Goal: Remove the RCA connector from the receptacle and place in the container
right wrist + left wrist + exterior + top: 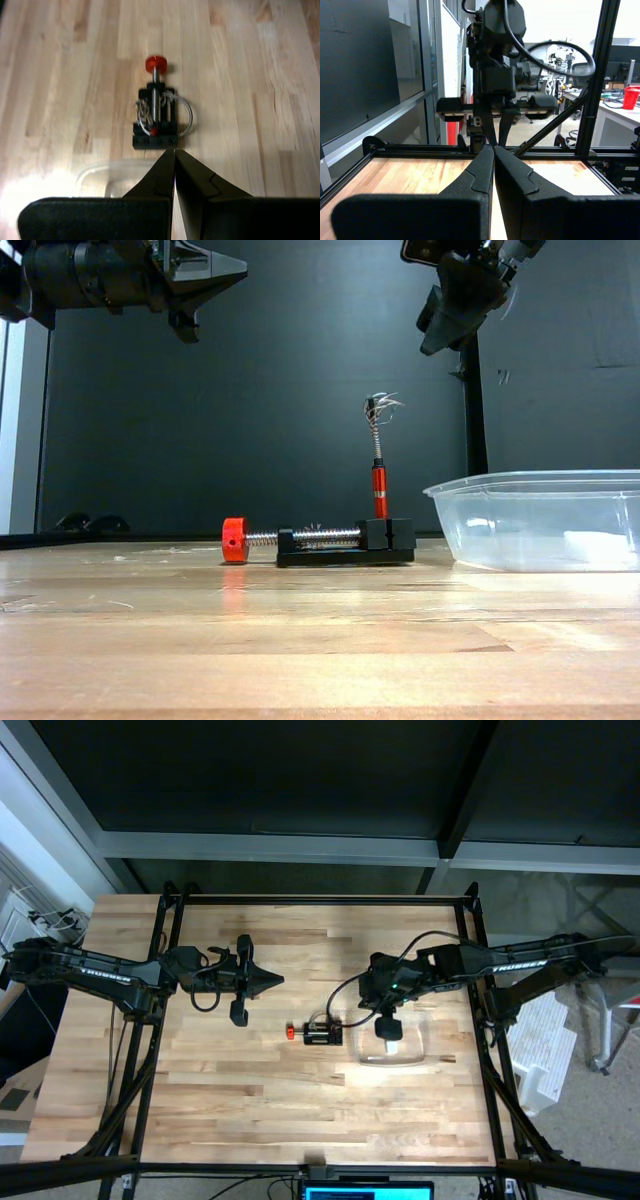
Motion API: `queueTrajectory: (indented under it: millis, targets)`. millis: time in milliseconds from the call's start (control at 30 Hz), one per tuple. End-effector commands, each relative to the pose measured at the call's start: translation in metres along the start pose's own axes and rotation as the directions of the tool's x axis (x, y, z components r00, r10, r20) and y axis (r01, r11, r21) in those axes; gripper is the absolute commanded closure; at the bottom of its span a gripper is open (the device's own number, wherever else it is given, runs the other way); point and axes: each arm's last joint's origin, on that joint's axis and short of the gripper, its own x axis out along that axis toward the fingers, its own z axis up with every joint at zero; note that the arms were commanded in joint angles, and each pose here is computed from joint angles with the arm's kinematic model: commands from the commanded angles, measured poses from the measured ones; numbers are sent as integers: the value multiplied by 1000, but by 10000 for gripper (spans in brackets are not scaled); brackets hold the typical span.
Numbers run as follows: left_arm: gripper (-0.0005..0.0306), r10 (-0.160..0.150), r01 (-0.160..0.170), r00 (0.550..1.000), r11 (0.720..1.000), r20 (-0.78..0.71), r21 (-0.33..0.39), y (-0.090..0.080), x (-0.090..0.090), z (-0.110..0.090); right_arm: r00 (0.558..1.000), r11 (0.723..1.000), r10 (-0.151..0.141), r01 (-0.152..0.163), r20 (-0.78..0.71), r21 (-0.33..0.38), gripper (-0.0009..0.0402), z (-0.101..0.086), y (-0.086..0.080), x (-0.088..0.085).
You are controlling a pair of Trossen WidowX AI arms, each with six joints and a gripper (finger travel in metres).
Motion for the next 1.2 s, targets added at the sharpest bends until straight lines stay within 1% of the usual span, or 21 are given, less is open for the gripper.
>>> queueTrajectory:
  millis: [33, 133, 167, 233, 300, 533, 633, 667, 700, 767, 1200]
  targets:
    - [300, 0, 0, 1000, 1000, 0, 0, 0, 0, 0, 1000, 1000, 2, -1, -21, 8, 392, 4, 3, 8]
    - [300, 0, 0, 1000, 1000, 0, 0, 0, 0, 0, 999, 1000, -3, 4, -41, 9, 384, 7, 6, 17]
    - [300, 0, 0, 1000, 1000, 0, 0, 0, 0, 0, 999, 1000, -14, 15, -46, 8, 379, 9, 7, 20]
    - [300, 0, 0, 1000, 1000, 0, 0, 0, 0, 0, 998, 1000, -28, 28, -58, -2, 365, 11, 9, 27]
    - [300, 0, 0, 1000, 1000, 0, 0, 0, 0, 0, 997, 999, -42, 42, -71, -7, 343, 14, 11, 33]
    - [300, 0, 0, 1000, 1000, 0, 0, 0, 0, 0, 991, 999, -48, 48, -124, 3, 250, 16, 14, 55]
    - [300, 0, 0, 1000, 1000, 0, 0, 0, 0, 0, 988, 999, -51, 51, -146, -4, 220, 16, 17, 65]
    - [300, 0, 0, 1000, 1000, 0, 0, 0, 0, 0, 987, 998, -57, 56, -152, -9, 213, 17, 19, 69]
    - [300, 0, 0, 1000, 1000, 0, 0, 0, 0, 0, 986, 998, -65, 64, -156, -13, 208, 17, 20, 72]
    - [300, 0, 0, 1000, 1000, 0, 0, 0, 0, 0, 984, 997, -71, 68, -166, -20, 201, 18, 21, 78]
    - [300, 0, 0, 1000, 1000, 0, 0, 0, 0, 0, 979, 997, -67, 60, -194, -39, 200, 15, 28, 105]
